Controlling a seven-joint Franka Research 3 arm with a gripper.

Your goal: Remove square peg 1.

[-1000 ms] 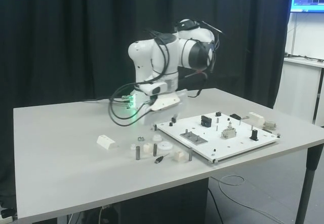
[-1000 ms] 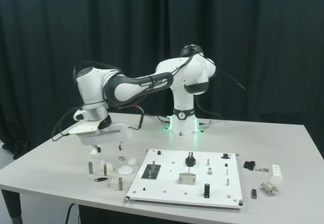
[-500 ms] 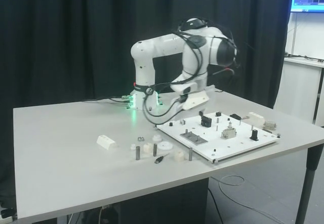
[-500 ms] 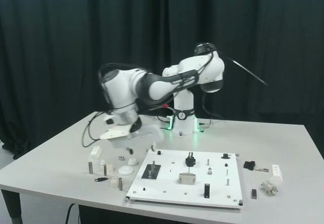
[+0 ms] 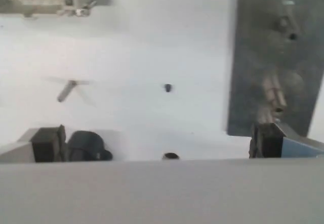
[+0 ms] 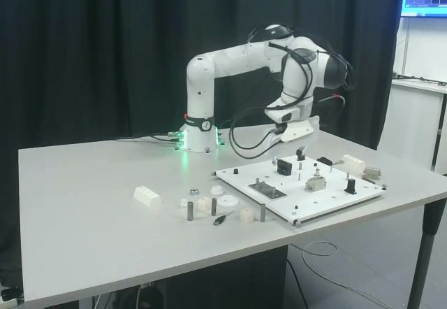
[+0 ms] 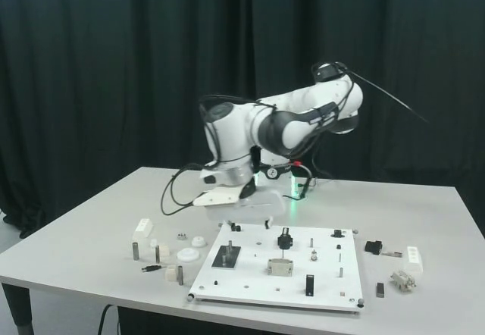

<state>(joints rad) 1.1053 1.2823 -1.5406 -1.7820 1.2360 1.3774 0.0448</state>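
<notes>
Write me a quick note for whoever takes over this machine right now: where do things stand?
Pincer: open and empty, hovering above the white board, near the grey plate.
Pegs stand upright on that plate. I cannot tell which one is square peg 1.
Done: nothing gripped or pulled out yet.
Left: line up over the peg, come down, close on it and lift it out.

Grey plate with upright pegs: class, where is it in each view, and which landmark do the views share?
Wrist view: grey plate lying on the white board.
First room view: grey plate on the board's end nearest the loose parts.
Second room view: grey plate, same end.
Shared landmark: the white board.
</notes>
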